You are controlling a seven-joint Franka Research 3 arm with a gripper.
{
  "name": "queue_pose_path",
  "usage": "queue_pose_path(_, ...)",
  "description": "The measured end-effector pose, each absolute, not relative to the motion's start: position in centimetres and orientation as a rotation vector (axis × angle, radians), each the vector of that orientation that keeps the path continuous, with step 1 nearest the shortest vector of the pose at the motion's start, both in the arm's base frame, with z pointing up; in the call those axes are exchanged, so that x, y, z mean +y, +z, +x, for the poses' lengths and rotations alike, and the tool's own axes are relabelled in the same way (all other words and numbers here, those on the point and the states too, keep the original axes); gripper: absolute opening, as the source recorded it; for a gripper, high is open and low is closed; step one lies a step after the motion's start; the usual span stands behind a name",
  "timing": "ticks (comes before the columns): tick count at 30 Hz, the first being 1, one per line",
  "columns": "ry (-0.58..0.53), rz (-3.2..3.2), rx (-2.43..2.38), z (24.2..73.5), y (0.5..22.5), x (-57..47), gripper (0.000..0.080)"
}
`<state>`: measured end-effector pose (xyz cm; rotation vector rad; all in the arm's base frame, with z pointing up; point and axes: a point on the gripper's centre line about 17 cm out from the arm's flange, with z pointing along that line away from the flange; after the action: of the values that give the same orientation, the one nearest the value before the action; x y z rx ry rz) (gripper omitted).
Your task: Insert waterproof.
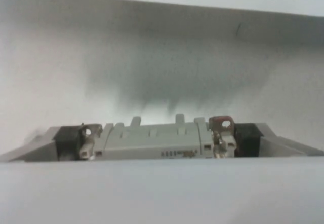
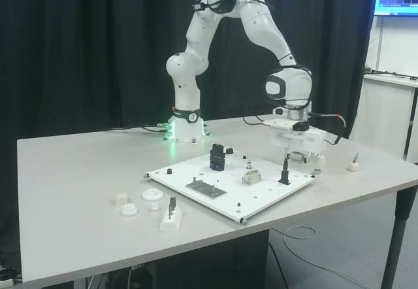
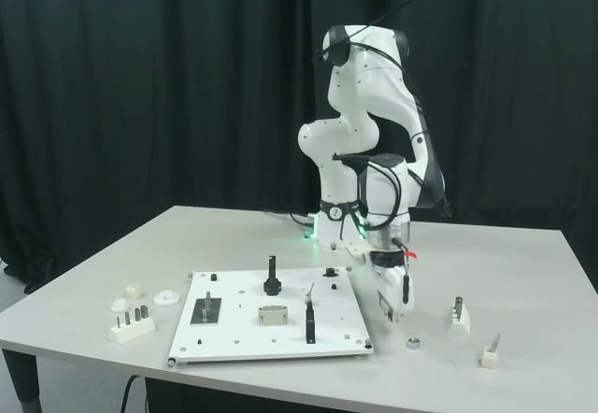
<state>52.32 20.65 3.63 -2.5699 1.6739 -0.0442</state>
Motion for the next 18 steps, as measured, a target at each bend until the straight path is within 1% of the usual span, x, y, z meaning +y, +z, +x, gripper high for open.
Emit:
queue_pose_path(8,-0.02,-2.573,1.672,52.2,5.2,20.5,0.0623)
queue_pose_path(18,-0.016,-2.574,1.666,52.2,5.9,20.6,0.0623)
